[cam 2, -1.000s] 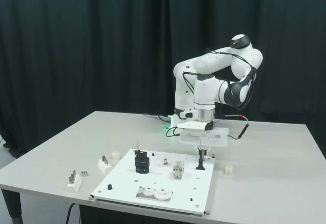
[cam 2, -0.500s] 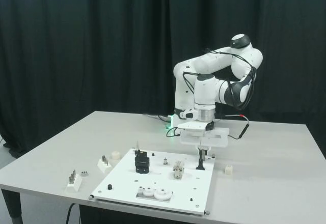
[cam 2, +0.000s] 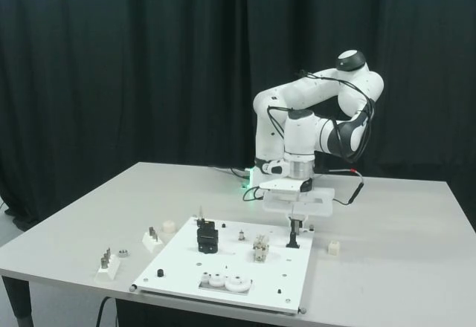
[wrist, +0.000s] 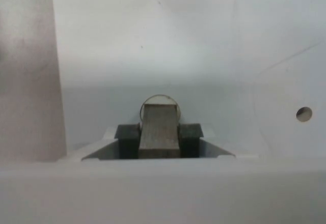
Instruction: Insert square peg 4.
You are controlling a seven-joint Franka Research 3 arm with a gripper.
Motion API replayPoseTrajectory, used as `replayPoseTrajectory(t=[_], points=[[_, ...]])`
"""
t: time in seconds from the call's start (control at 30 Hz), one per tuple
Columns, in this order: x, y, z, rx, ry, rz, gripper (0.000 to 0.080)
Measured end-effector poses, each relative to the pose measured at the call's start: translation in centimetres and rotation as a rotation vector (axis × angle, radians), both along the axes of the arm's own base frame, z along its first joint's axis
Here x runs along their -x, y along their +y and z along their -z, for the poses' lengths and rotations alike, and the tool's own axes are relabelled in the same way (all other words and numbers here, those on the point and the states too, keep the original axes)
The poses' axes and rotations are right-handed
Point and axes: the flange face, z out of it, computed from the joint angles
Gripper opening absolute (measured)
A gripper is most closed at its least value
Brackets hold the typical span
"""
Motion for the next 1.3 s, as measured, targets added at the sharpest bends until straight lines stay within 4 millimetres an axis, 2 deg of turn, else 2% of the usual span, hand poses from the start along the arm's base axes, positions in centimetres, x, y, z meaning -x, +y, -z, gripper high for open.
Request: replayPoseTrajectory(t=[0.8, 0.83, 1.1, 1.13, 1.27, 1.3], points=[[0.1, 0.2, 0.2, 0.007, 0.0, -0.004, 0.0155], [0.1, 0.1, 0.2, 0.008, 0.001, -0.006, 0.0269], [0.0, -0.1, -0.2, 0.009, 0.003, -0.014, 0.0269], [0.0, -0.2, -0.3, 0.009, 0.004, -0.016, 0.0763], [-0.1, -0.5, -1.0, 0.006, 0.004, -0.025, 0.0763], [-0.2, -0.6, -1.2, 0.003, 0.004, -0.026, 0.0791]])
